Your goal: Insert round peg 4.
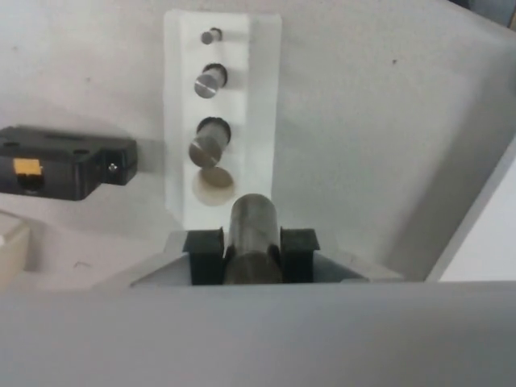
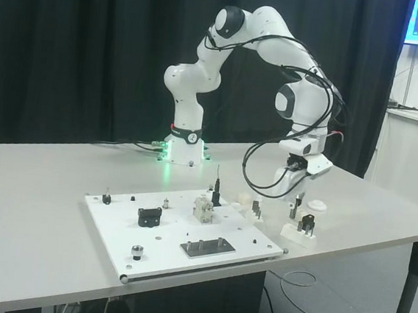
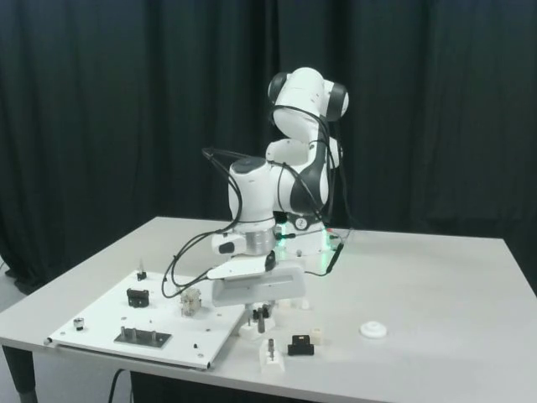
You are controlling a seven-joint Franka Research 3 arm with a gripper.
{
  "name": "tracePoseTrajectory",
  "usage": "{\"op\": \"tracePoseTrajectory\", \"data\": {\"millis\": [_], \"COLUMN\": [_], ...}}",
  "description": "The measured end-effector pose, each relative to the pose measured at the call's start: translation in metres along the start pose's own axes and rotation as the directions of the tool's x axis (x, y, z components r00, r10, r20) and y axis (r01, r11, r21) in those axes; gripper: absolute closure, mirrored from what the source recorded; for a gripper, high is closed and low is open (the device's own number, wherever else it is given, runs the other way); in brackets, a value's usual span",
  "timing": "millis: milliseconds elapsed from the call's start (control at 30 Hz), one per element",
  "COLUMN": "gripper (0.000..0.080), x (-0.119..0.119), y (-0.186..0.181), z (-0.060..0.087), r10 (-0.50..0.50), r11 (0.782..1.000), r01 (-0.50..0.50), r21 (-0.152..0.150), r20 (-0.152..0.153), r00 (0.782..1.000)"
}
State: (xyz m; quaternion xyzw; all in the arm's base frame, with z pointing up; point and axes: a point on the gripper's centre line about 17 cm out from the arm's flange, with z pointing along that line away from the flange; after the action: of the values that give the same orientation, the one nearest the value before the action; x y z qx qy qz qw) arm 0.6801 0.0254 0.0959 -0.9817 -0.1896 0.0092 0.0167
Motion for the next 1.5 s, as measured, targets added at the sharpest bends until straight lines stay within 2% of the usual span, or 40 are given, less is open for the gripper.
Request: {"op": "tracePoseTrajectory", "data": {"millis": [1500], "gripper": [0.0659], "x": [0.001], "y": [0.022], "z": [-0.019], "r10": [0.082], "r11": [0.996], "r01": [-0.083], "r21": [-0.020], "r20": [-0.021], "r00": [0.996]}}
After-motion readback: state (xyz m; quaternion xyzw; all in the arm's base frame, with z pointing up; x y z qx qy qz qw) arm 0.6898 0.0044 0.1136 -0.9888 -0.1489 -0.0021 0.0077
